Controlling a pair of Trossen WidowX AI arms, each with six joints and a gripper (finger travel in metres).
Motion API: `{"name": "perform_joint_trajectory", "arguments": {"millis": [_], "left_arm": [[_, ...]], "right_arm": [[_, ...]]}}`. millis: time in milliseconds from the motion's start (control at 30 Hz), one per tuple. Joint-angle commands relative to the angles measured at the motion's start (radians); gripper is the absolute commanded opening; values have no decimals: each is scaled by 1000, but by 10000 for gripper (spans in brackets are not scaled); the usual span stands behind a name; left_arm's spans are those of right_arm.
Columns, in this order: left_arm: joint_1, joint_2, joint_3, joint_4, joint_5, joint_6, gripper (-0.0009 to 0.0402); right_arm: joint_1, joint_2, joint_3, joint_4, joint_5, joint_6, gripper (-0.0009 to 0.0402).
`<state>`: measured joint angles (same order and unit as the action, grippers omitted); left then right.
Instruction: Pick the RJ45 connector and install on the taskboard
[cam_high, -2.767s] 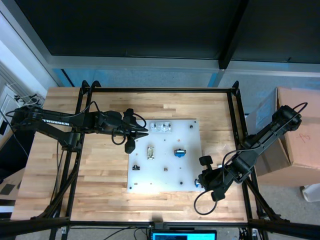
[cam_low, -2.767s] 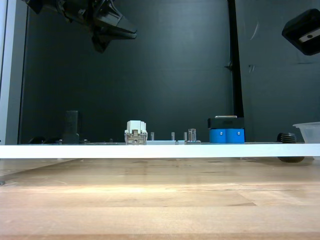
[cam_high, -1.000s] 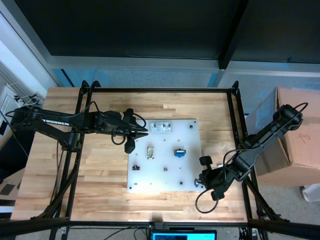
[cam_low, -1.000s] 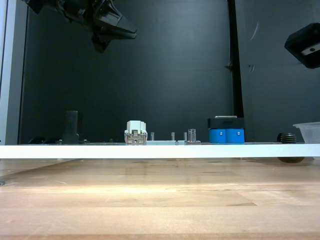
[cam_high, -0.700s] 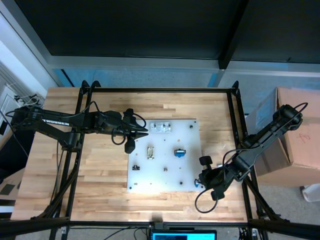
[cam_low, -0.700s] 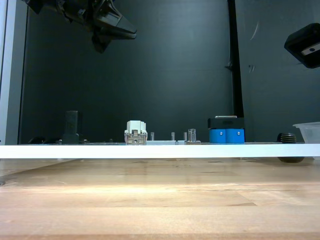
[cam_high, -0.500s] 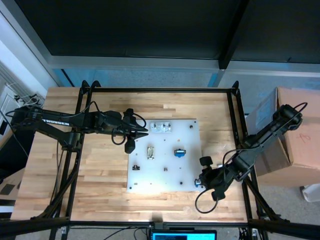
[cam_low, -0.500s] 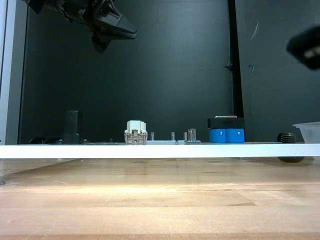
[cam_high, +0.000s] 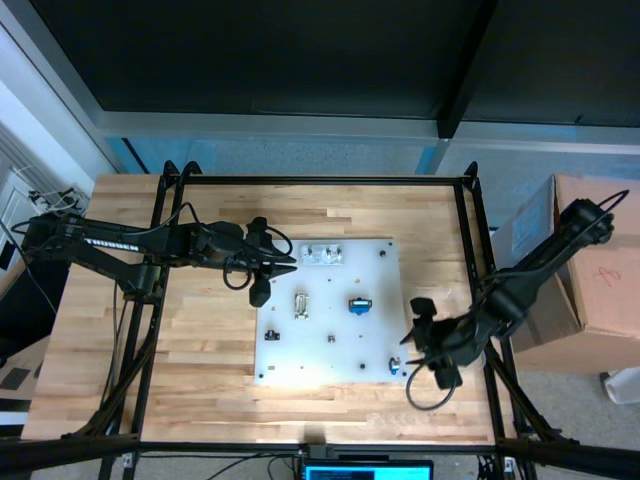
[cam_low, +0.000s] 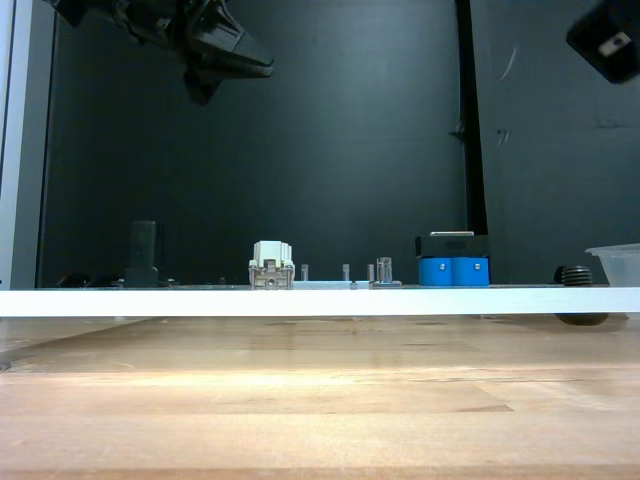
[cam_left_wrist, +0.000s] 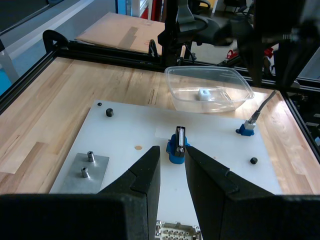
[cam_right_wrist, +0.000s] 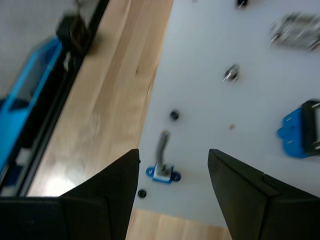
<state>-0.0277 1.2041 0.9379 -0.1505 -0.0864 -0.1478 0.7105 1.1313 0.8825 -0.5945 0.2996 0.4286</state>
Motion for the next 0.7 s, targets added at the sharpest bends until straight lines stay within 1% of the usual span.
{"name": "perform_joint_trajectory", "arguments": {"millis": [33,133,233,300,367,433,500,567,667,700], "left_arm": [[0,0,0,0,0,0,65],[0,0,0,0,0,0,65],[0,0,0,0,0,0,65],[0,0,0,0,0,0,65],[0,0,0,0,0,0,65],[0,0,0,0,0,0,65],[0,0,0,0,-4,1,65],[0,0,0,3,-8,0,65],[0,0,0,5,-7,0,65],[0,0,0,11,-7,0,65]], "right_arm": [[-60,-80,3,4,23,-45,191],[-149,-135,3,11,21,-104,186],[-249,-171,3,31,8,-173,176],[-322,-185,3,62,-33,-218,167],[-394,-192,3,110,-93,-257,154],[-468,-193,3,169,-170,-284,138],[-536,-193,3,220,-220,-301,120],[-590,-193,3,255,-249,-311,99],[-647,-194,2,292,-254,-316,63],[-660,-194,1,304,-267,-320,49]]}}
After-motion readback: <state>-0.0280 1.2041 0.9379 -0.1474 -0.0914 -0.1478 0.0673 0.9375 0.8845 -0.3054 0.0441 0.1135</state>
